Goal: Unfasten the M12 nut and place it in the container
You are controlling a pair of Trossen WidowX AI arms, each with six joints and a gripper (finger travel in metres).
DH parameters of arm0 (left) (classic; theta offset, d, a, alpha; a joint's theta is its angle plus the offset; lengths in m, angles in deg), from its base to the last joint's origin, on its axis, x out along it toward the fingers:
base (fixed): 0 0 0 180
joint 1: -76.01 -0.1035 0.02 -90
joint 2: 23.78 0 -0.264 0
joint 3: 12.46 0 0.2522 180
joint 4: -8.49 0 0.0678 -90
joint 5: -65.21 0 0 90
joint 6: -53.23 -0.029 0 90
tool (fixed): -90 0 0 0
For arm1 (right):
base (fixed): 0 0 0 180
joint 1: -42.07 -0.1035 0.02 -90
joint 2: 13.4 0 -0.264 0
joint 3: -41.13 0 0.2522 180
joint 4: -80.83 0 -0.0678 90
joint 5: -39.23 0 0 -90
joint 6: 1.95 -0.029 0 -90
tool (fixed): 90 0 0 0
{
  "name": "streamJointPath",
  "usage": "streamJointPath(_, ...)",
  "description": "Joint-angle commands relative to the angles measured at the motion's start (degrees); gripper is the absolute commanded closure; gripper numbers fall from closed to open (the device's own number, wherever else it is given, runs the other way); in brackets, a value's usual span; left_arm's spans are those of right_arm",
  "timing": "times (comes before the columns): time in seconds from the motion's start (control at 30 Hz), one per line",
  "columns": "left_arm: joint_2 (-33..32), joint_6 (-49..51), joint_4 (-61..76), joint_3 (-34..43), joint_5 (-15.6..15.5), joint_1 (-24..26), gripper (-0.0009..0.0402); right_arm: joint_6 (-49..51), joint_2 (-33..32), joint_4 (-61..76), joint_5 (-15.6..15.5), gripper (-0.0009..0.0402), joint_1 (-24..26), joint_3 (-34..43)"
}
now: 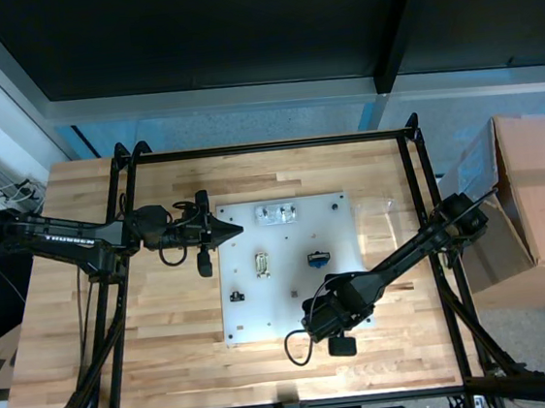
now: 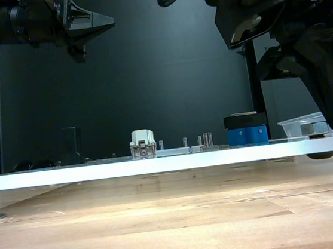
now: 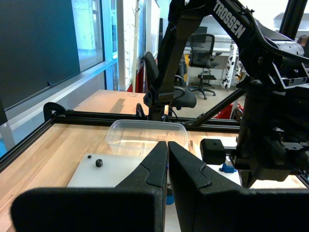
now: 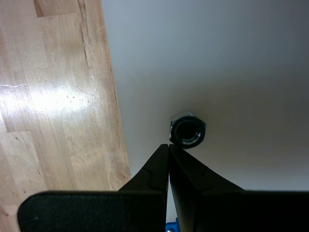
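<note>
The silver M12 nut (image 4: 187, 129) sits upright on its stud on the white board (image 4: 231, 58), its dark centre showing from above. In the low view the nut (image 2: 314, 127) stands low on the board in front of the clear container (image 2: 299, 122). My right gripper (image 4: 169, 146) is shut with nothing between its fingers, its tips just beside the nut and clear of it. It hangs over the board's near right part (image 1: 314, 321). My left gripper (image 1: 231, 230) is shut and held high over the board's left edge. The clear container (image 3: 147, 135) looks empty.
A blue and black part (image 2: 246, 130) and a grey connector (image 2: 143, 145) stand mid-board. A small black post (image 3: 99, 163) stands at a board corner. A black frame rail (image 1: 267, 147) runs round the table. A cardboard box (image 1: 541, 205) sits off the right side.
</note>
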Motion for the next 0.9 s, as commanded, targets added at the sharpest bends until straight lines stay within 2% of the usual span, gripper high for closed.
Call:
streamJointPath(0.03, 0.0, 0.0, 0.0, 0.0, 0.0, 0.0, 0.0393, 0.1, 0.0, -0.1, 0.3, 0.0393, 0.0, 0.0)
streamJointPath(0.07, 0.0, 0.0, 0.0, 0.0, 0.0, 0.0, 0.0393, 0.4, 0.2, 0.2, 0.7, 0.0393, 0.1, 0.0)
streamJointPath(0.1, 0.0, 0.0, 0.0, 0.0, 0.0, 0.0, 0.0393, 0.7, 0.4, 0.8, 2.6, 0.0394, 0.1, 0.0)
streamJointPath(0.2, 0.0, 0.0, 0.0, 0.0, 0.0, 0.0, 0.0393, -2.3, 2.1, 5.1, 14.4, 0.0394, 0.1, 0.0)
streamJointPath(0.23, 0.0, 0.0, 0.0, 0.0, 0.0, 0.0, 0.0393, -3.9, 2.8, 6.4, 17.0, 0.0393, 0.1, 0.0)
streamJointPath(0.27, 0.0, 0.0, 0.0, 0.0, 0.0, 0.0, 0.0393, -5.0, 3.4, 7.3, 18.3, 0.0393, 0.1, 0.0)
streamJointPath(0.4, 0.0, 0.0, 0.0, 0.0, 0.0, 0.0, 0.0393, -4.2, 4.4, 8.5, 15.8, 0.0393, 0.1, 0.0)
streamJointPath(0.47, 0.0, 0.0, 0.0, 0.0, 0.0, 0.0, 0.0393, -2.5, 4.4, 8.4, 12.1, 0.0393, 0.1, 0.0)
streamJointPath(0.6, 0.0, 0.0, 0.0, 0.0, 0.0, 0.0, 0.0393, 0.2, 4.4, 5.9, 2.3, 0.0393, 0.1, 0.0)
streamJointPath(0.7, 0.0, 0.0, 0.0, 0.0, 0.0, 0.0, 0.0393, 0.3, 4.4, 2.8, -2.3, 0.0393, 0.1, 0.0)
streamJointPath(0.73, 0.0, 0.0, 0.0, 0.0, 0.0, 0.0, 0.0393, 0.3, 4.4, 2.1, -3.1, 0.0393, 0.1, 0.0)
streamJointPath(0.9, 0.0, 0.0, 0.1, 0.0, 0.0, 0.0, 0.0393, 0.3, 2.3, 0.5, -3.0, 0.0393, -0.1, 0.0)
